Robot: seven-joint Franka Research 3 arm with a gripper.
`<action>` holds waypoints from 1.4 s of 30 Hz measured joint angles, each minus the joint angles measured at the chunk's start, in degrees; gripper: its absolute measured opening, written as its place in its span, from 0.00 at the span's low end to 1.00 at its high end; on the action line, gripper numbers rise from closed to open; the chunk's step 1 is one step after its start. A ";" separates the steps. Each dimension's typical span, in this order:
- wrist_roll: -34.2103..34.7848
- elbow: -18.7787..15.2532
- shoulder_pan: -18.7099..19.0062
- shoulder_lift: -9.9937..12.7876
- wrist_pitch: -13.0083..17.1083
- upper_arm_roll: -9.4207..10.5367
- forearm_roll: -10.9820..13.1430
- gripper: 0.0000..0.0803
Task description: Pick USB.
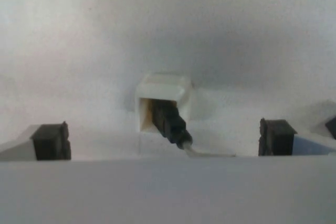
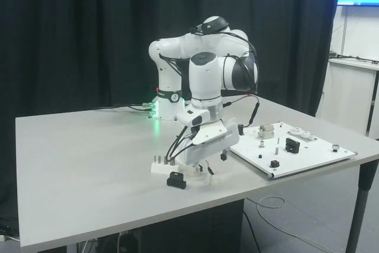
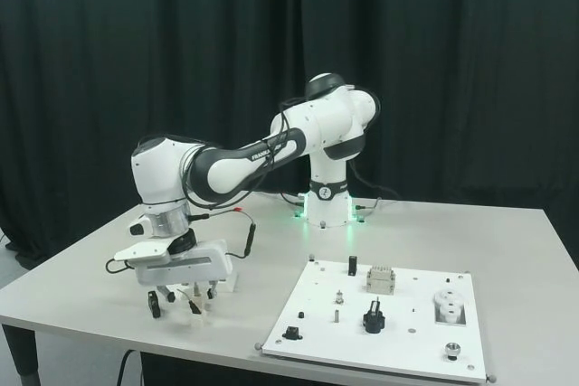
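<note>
The white arm point(image 3: 262, 146) reaches from its base at the back of the grey table point(image 2: 83, 164) out and down toward the table's front edge, so that the gripper point(image 1: 163, 139) hangs low over a small white holder plate point(image 2: 177, 169). In the wrist view the two black fingertips point(image 1: 51, 141) stand wide apart, holding nothing, with a white socket block point(image 1: 164, 100) seen between them. The USB plug point(image 1: 169, 121), black, sits in the opening of that block, tilted, and a pale cable leaves its outer end and lies along the white surface. The plug lies roughly midway between the two fingertips and touches neither of them. In the first room view a small black part point(image 2: 176, 180) lies on the table just in front of the holder plate, near the table's edge. A larger white board point(image 3: 375, 318) rests flat on the table well apart from the gripper, toward the other end, and it carries several small black, grey and white fittings. A green light point(image 3: 303, 215) glows at the foot of the arm's base.
</note>
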 joint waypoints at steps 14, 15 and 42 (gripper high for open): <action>0.73 0.41 -0.64 0.00 -0.45 1.25 -0.30 1.00; 0.77 0.41 -0.68 0.00 -0.45 1.41 -0.33 1.00; 0.97 0.54 -1.05 0.00 1.03 3.11 -1.88 0.45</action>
